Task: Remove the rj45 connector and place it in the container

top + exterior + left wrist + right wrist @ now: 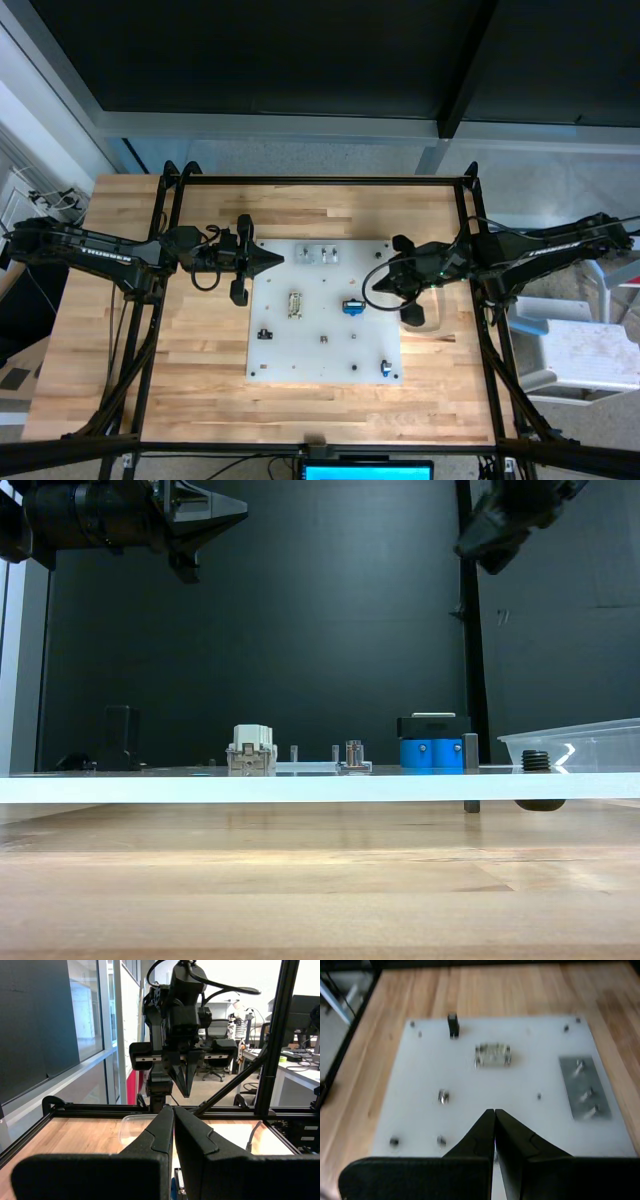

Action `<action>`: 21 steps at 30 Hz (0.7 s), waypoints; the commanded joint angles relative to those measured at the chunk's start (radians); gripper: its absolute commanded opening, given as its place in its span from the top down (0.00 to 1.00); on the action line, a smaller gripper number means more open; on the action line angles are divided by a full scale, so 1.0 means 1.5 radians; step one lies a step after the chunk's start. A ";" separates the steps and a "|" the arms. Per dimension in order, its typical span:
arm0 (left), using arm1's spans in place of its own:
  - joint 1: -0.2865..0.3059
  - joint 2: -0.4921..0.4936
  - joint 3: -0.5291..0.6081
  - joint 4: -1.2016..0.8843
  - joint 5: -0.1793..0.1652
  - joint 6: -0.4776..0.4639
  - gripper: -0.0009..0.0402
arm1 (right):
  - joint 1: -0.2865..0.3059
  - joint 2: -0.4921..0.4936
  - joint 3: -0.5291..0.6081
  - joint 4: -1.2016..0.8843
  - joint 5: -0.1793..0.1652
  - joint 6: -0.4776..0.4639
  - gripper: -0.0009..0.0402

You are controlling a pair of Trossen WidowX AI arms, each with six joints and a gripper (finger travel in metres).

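Observation:
The rj45 connector is a tiny dark plug with a touch of blue, seated near the front right corner of the white board. The clear container stands just off the board's right side and also shows in the left wrist view. My left gripper hovers shut and empty over the board's left edge, high above it. My right gripper hovers shut and empty over the board's right half, behind the connector and well above it.
The board also carries a beige connector, a bright-blue connector, a metal plate with pins and several small fittings. A black frame surrounds the wooden table.

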 commanded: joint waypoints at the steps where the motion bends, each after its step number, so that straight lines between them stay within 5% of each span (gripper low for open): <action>1: 0.000 0.000 0.000 0.000 0.000 0.000 0.98 | 0.015 0.001 0.028 -0.069 0.012 0.017 0.98; 21: 0.000 0.000 0.000 0.000 0.000 0.000 0.98 | 0.143 0.069 0.137 -0.294 0.029 0.133 0.98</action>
